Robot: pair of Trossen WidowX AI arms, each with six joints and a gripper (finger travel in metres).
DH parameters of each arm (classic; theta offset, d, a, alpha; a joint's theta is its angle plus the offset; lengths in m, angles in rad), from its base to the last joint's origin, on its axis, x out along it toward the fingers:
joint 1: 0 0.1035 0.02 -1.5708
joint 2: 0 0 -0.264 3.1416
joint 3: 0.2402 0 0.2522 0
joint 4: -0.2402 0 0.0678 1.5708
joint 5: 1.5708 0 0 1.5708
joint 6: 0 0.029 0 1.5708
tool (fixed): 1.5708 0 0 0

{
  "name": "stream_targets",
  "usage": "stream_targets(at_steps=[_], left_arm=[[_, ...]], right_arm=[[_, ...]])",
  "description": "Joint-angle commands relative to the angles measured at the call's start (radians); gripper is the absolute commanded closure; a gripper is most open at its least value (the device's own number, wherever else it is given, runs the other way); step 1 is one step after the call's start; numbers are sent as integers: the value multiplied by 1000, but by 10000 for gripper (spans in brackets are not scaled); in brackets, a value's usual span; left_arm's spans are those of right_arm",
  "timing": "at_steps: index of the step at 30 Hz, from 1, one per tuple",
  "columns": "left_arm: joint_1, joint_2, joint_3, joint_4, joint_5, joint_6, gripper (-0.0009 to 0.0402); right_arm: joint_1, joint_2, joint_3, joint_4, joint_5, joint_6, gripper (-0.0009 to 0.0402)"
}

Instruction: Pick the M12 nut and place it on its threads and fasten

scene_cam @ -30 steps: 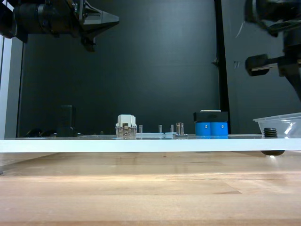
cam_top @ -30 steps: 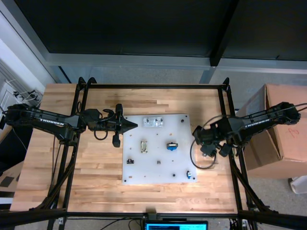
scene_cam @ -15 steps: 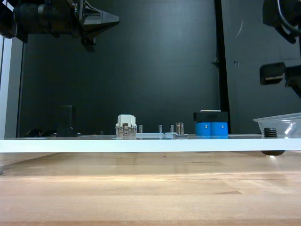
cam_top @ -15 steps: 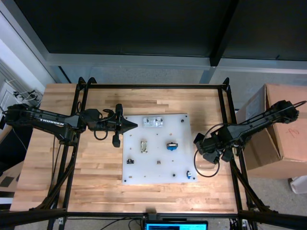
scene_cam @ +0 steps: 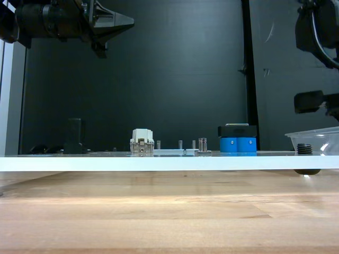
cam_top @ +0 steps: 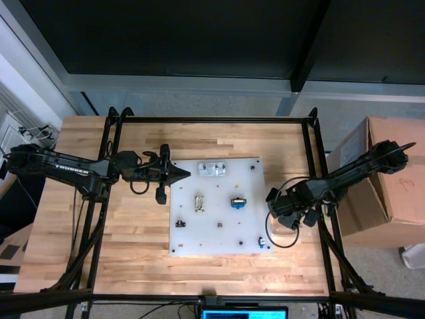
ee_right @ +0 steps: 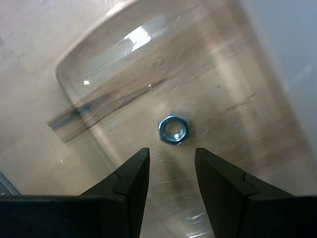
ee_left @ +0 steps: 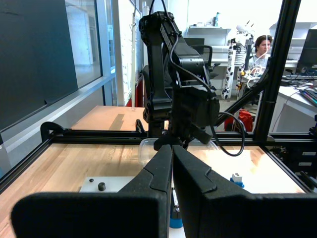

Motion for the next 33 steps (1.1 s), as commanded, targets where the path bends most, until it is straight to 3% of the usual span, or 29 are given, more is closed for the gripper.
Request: stream_targets(at_steps=[1,16,26,33], left_arm=[[0,0,0,0,0,0,393],[0,0,0,0,0,0,393],[0,0,0,0,0,0,393],[0,0,0,0,0,0,393]], right_arm=[[2,10,-19,32,1,1,281],[5,11,-90,92,2,19,293],[5,11,-93,98,1,19,397],[5,11,-90,98,1,19,387]])
